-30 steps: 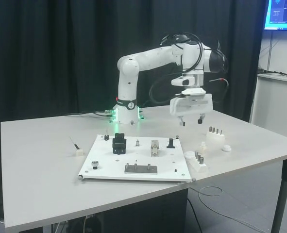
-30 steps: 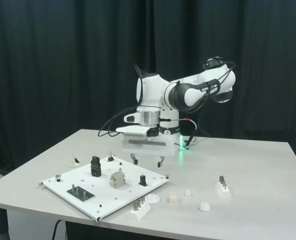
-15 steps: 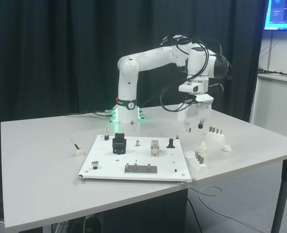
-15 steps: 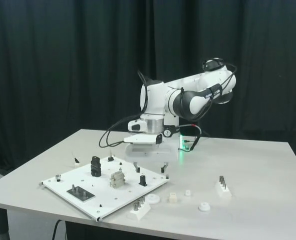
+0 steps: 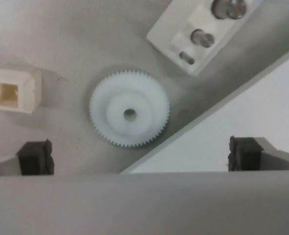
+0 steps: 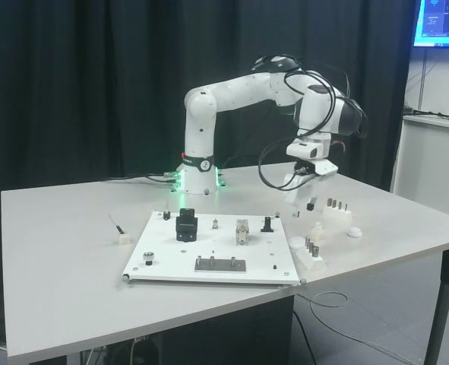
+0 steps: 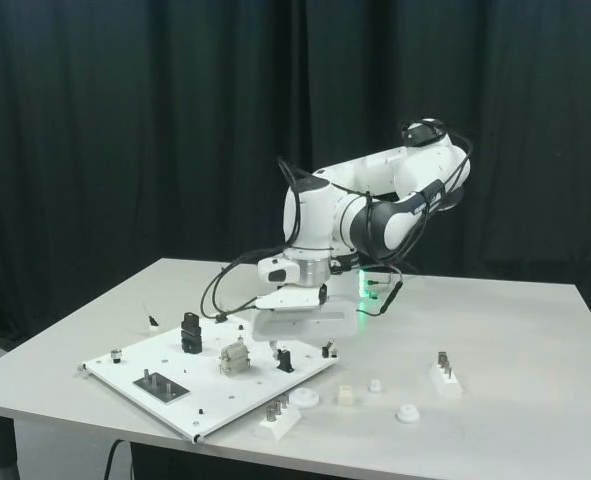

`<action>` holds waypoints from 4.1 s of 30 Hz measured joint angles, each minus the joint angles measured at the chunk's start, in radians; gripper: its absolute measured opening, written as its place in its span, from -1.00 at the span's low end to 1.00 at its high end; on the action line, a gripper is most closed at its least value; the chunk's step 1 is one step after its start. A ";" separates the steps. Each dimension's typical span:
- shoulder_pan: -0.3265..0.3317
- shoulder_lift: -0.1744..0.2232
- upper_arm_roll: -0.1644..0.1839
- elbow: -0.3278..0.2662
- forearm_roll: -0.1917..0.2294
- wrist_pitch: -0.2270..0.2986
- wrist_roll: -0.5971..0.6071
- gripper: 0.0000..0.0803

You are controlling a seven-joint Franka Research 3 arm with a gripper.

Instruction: Pick large gear.

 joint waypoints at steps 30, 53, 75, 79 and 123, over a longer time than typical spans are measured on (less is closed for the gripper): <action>-0.025 0.004 0.086 0.005 -0.022 0.012 -0.008 0.99; -0.029 0.004 0.122 0.010 -0.015 0.065 -0.008 0.99; -0.035 0.004 0.142 0.010 -0.009 0.081 -0.008 0.99; -0.038 0.004 0.148 0.010 -0.008 0.081 -0.008 0.99; -0.052 0.007 0.179 0.010 0.007 0.090 0.011 0.58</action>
